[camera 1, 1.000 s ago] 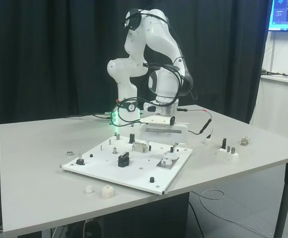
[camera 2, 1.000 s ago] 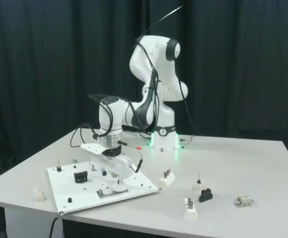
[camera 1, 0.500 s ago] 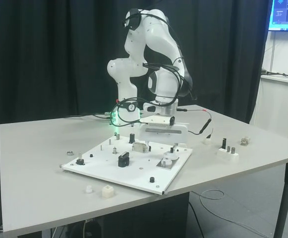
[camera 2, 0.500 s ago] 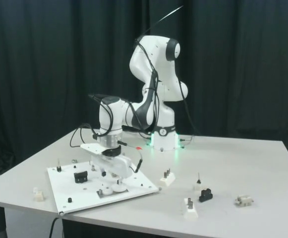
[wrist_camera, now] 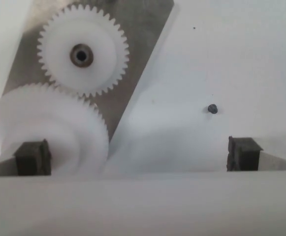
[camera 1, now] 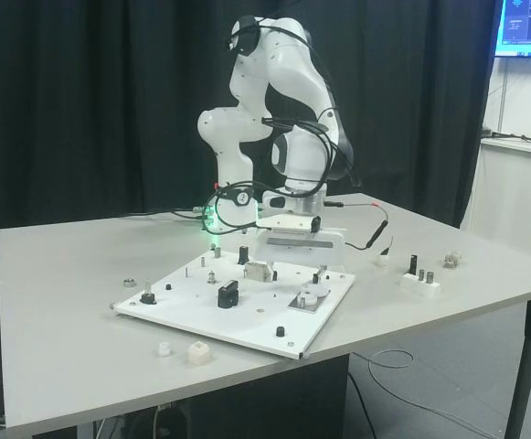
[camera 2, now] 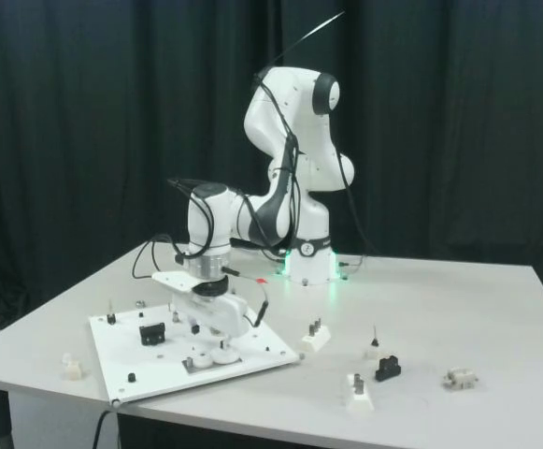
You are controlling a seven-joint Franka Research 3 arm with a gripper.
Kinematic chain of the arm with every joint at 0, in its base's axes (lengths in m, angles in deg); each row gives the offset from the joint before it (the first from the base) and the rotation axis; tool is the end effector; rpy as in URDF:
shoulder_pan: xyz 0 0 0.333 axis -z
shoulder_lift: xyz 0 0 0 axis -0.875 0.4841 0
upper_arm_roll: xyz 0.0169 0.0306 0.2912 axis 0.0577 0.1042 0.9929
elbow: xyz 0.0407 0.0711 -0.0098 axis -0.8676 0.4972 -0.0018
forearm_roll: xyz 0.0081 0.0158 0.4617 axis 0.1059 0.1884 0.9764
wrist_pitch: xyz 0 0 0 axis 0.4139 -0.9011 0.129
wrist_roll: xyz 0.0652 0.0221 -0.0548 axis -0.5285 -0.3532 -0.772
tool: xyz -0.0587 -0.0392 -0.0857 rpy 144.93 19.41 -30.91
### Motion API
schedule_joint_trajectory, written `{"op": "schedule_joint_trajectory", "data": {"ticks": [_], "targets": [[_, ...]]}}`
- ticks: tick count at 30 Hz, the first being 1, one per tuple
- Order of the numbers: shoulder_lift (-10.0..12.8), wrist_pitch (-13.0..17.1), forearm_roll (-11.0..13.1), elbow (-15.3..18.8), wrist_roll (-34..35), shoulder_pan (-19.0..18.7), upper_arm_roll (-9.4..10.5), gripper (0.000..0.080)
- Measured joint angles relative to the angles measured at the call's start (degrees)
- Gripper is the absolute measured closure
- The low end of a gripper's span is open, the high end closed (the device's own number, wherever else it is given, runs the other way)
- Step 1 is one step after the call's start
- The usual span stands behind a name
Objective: Insert large gear.
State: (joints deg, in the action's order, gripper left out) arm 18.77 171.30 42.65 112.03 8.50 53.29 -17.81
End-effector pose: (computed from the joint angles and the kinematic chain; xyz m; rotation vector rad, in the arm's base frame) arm 0.6173 -0.1261 0.1492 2.5315 -1.7584 0.0604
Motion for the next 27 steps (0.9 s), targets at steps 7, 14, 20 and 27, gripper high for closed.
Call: {"op": "schedule_joint_trajectory", "data": {"ticks": [7,14,20,27], "targets": [[-0.1,1.0,0.1,0.6,0.1,0.0,0.0,0.0003],[-0.2,1.6,0.2,1.0,0.3,0.0,0.02,0.0003],[-0.2,2.3,0.3,1.4,0.4,-0.1,0.04,0.0003],[-0.5,3.5,0.6,2.2,0.4,-0.1,0.07,0.0003]]}}
